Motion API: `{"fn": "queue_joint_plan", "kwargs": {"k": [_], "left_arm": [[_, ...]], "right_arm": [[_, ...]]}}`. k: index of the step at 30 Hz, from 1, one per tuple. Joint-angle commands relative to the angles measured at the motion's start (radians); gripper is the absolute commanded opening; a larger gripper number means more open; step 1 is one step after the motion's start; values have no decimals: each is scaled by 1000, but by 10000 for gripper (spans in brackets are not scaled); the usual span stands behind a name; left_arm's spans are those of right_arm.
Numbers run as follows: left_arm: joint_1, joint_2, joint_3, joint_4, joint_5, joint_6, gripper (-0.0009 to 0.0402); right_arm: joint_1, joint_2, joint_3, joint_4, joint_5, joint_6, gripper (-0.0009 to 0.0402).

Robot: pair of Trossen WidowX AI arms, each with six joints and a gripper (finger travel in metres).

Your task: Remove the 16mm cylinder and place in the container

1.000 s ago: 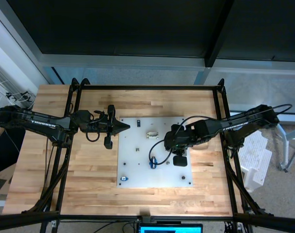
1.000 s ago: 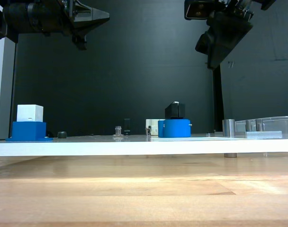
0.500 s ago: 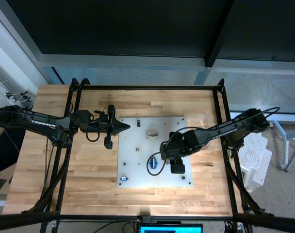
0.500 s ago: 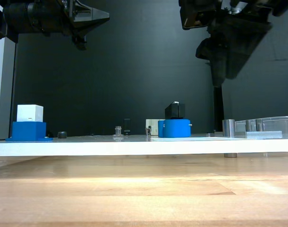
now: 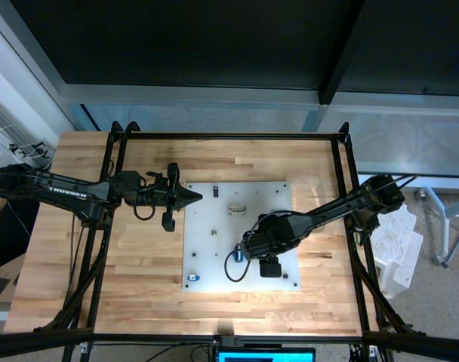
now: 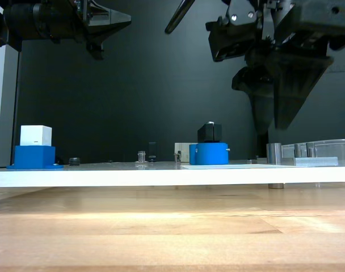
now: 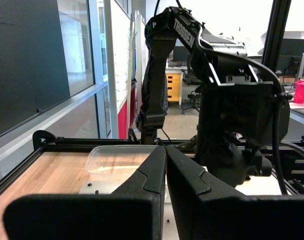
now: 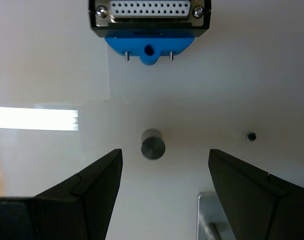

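Right gripper (image 8: 165,156) hangs above the white board (image 8: 52,65), jaws spread wide and empty. We see the 16mm cylinder (image 8: 153,144) end-on, standing in the board in the gap between the fingers, touched by neither. Blue connector (image 8: 149,47) lies beyond it. Container (image 7: 117,156) rests just off the board's right edge. Left gripper (image 7: 165,172) hangs high at the board's left edge, jaws pressed together.
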Motion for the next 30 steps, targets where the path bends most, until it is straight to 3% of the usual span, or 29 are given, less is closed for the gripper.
{"fn": "queue_joint_plan", "kwargs": {"k": [1, 13, 30], "left_arm": [[0, 0, 0, 0, 0, 0, 0], [0, 0, 0, 0, 0, 0, 0], [0, 0, 0, 0, 0, 0, 0]], "right_arm": [[5, 23, -1, 17, -1, 3, 240], [13, 69, -15, 55, 0, 4, 232], [13, 61, -34, 70, 6, -5, 99]]}}
